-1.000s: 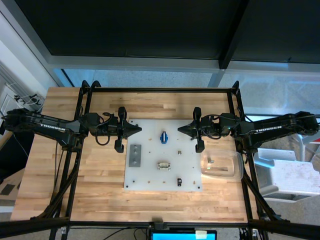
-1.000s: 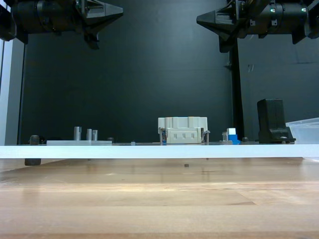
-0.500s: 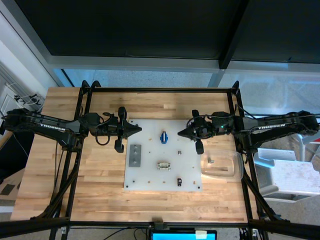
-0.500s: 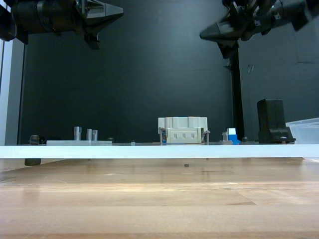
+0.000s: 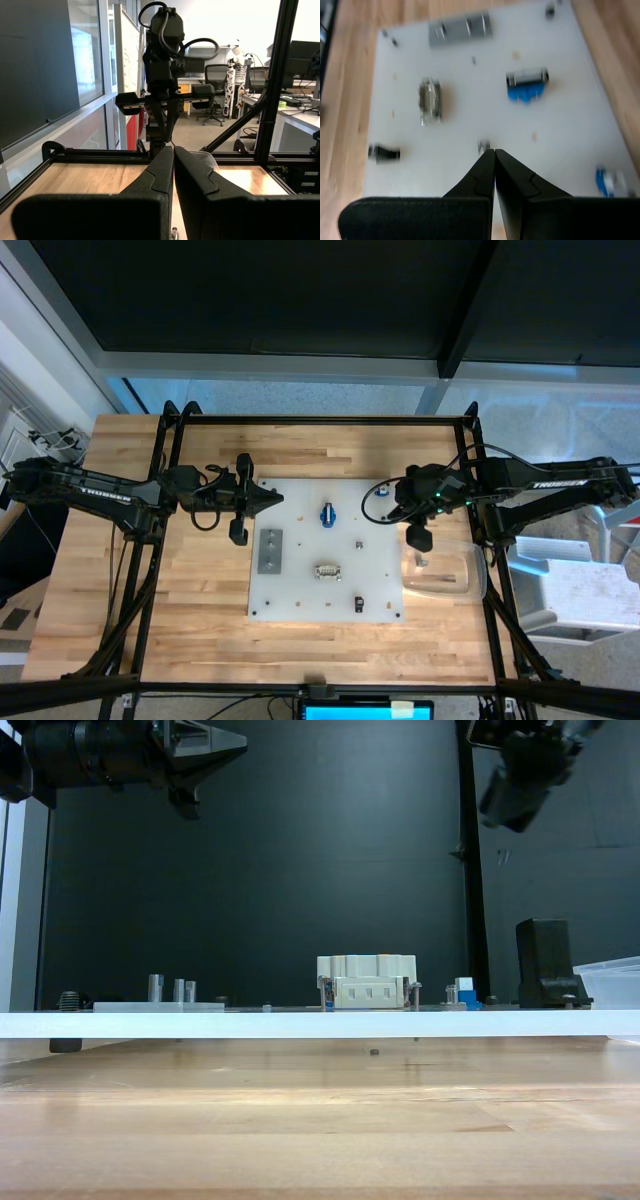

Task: Pick the 16mm bar and place in it's hole on the taskboard

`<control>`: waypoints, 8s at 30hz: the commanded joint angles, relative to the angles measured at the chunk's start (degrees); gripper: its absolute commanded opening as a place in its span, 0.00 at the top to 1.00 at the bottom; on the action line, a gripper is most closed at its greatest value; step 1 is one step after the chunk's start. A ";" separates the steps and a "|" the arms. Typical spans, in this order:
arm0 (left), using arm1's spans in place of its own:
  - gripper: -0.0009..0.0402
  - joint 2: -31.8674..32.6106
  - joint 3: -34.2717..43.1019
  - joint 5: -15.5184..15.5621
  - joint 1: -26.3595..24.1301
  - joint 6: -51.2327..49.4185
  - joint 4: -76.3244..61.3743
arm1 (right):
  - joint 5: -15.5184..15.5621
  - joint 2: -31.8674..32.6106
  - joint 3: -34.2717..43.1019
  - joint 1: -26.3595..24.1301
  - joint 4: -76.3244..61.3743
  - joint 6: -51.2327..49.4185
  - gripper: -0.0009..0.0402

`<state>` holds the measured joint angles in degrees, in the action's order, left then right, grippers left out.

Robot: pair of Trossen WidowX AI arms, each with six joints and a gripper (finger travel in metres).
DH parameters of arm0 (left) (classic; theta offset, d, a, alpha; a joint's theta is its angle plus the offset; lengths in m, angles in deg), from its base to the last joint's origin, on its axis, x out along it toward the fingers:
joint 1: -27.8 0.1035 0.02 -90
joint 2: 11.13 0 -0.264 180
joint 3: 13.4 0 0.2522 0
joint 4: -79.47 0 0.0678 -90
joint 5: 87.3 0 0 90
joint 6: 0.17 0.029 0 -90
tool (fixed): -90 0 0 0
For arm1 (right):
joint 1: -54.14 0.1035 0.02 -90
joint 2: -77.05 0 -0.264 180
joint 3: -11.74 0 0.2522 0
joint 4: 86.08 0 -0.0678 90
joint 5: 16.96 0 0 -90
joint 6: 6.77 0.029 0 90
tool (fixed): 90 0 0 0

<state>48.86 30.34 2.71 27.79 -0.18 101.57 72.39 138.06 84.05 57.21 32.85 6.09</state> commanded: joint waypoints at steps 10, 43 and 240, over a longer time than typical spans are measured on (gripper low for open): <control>0.98 0.00 -0.02 0.00 0.02 0.00 0.00 | 0.15 1.03 2.47 4.22 -18.60 7.93 0.98; 0.98 0.00 -0.02 0.00 0.02 -0.02 0.00 | -3.10 9.90 1.86 20.35 -26.80 15.23 0.79; 0.98 0.00 -0.02 0.00 0.02 0.00 -0.02 | -3.04 44.48 23.19 31.71 -17.49 89.20 0.98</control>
<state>48.84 30.29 2.71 27.79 -0.20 101.55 69.44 182.54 107.28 88.94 15.43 93.39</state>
